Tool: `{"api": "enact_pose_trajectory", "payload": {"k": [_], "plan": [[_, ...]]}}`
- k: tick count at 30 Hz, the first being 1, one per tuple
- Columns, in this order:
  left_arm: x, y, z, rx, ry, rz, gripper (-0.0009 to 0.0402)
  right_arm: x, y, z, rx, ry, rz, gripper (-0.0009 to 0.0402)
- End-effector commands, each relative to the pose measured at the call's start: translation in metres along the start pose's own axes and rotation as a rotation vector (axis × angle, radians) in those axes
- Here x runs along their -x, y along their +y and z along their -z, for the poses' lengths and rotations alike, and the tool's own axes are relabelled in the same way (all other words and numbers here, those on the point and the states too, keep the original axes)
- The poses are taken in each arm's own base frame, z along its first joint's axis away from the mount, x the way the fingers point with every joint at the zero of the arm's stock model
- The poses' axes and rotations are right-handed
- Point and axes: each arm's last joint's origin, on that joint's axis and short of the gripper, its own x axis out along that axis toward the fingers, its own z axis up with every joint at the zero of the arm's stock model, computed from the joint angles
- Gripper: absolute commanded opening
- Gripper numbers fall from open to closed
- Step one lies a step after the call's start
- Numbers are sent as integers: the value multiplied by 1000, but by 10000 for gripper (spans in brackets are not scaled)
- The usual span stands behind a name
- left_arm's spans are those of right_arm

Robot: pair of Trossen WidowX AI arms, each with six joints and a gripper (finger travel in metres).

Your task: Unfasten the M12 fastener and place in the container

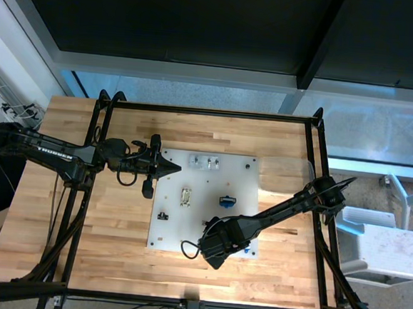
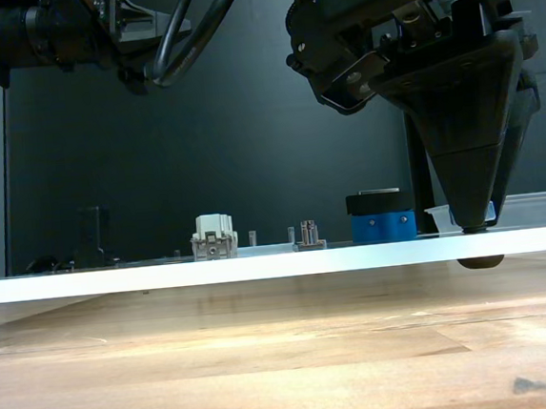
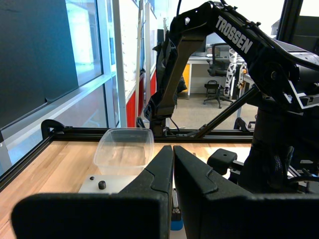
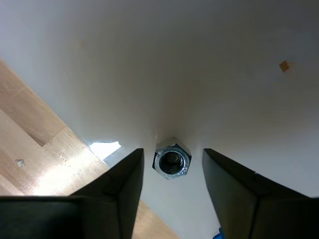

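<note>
The M12 fastener (image 4: 172,162), a small silver hex nut, stands upright on the white board (image 4: 209,74). My right gripper (image 4: 173,149) points straight down over it, with one finger on each side and a strip of bare board between each finger and the nut. Its stud is hidden, so I cannot tell whether the nut is on its stud. From above, the right gripper (image 1: 213,255) covers the board's near right edge. The clear container (image 1: 285,173) lies on the wood past the board's far right corner and holds nothing. My left gripper (image 1: 166,167) is shut and hovers at the board's far left edge.
A blue knob (image 1: 227,201) and a grey connector (image 1: 186,196) stand mid-board on the white board (image 1: 172,227). A black post (image 3: 102,184) stands at the board's corner in front of the container (image 3: 124,151). A black frame rims the table.
</note>
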Motion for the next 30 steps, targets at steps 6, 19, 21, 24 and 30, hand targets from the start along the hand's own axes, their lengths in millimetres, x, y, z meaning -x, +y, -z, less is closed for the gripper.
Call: {"api": "enact_pose_trajectory", "payload": {"k": [6,19,21,24,30], "plan": [[0,0,0,0,0,0,0,0,2,-1,6,-8,-18,75],[0,0,0,0,0,0,0,2,2,1,447,11,-38,0],[0,0,0,0,0,0,0,3,2,1,565,13,-44,3],[0,0,0,0,0,0,0,4,1,1,713,11,-43,2],[0,0,0,0,0,0,0,9,-1,2,905,8,-40,0]]}}
